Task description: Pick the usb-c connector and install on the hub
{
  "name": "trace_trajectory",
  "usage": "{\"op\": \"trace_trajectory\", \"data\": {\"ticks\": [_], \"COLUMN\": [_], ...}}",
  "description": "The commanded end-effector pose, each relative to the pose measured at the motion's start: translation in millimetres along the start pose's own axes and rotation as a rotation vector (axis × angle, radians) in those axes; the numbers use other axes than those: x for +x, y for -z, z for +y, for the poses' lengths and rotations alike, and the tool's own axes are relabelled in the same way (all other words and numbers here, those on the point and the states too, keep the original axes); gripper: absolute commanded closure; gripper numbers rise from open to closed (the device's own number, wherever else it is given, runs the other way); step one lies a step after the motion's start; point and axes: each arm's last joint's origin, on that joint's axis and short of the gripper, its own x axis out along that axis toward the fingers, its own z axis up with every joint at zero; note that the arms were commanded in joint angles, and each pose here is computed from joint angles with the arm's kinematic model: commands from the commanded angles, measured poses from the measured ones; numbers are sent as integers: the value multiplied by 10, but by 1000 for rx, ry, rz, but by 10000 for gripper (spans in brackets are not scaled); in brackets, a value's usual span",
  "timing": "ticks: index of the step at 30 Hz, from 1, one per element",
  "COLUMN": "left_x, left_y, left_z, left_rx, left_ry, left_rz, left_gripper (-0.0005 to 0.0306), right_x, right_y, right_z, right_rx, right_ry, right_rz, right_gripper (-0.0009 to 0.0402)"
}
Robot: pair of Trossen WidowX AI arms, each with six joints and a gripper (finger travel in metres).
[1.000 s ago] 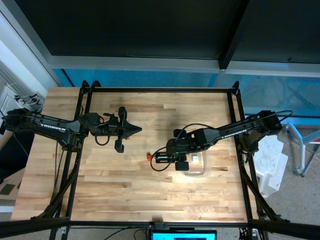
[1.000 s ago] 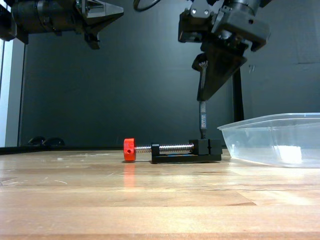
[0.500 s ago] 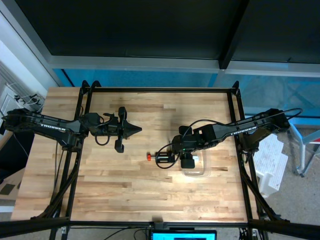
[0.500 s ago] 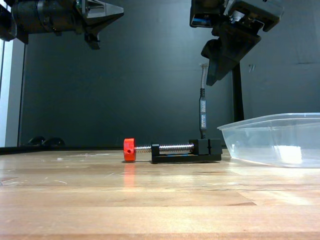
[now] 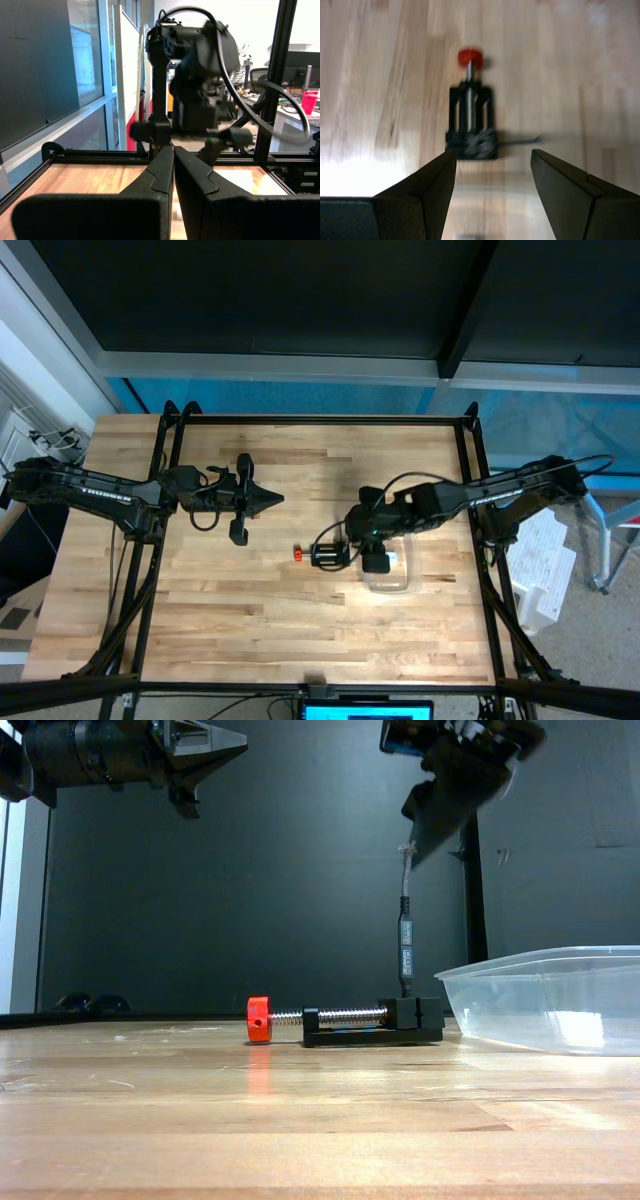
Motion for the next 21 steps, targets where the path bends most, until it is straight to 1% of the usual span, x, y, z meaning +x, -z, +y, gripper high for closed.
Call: {"op": "trace_trajectory", "data": {"ticks": [1,5,11,16,21], "left_x": [0,0,0,0,0], "left_y": [0,0,0,0,0], "left_z": [0,1,1,1,1], "left_rx": [0,0,0,0,0], "left_ry": [0,0,0,0,0], "left_rz": [0,0,0,0,0], "left_gripper": [300,300,300,300,300], "right_x": [-158,-311,-484,-547,-550], "right_y": [-10,25,91,173,295], "right_z": [-67,-163,-266,-310,-323], "right_rx": [0,15,51,67,68], "right_ry": [3,10,16,18,17], "right_rz": [-60,-147,-319,-451,-548], "right_gripper": [203,230,276,315,353]}}
